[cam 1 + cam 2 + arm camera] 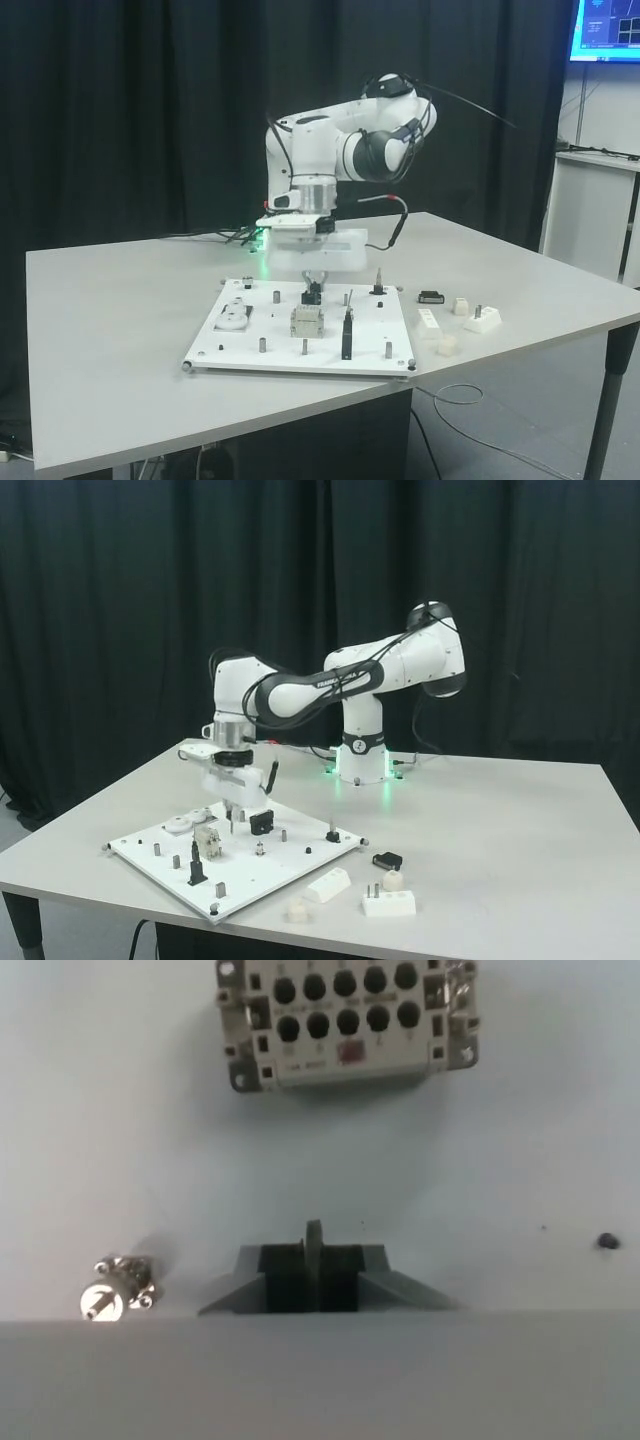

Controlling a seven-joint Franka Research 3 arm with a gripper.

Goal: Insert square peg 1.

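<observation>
Peg (313,1245) sits between the gripper's (313,1290) fingers — arm lettered "FRANKA".

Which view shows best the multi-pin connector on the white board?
The wrist view: the multi-pin connector is close, its black round holes visible from above. In both room views it is only a small block on the white board.

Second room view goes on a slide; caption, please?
White Franka arm holds its claw low over the white task board on a grey table.
</observation>
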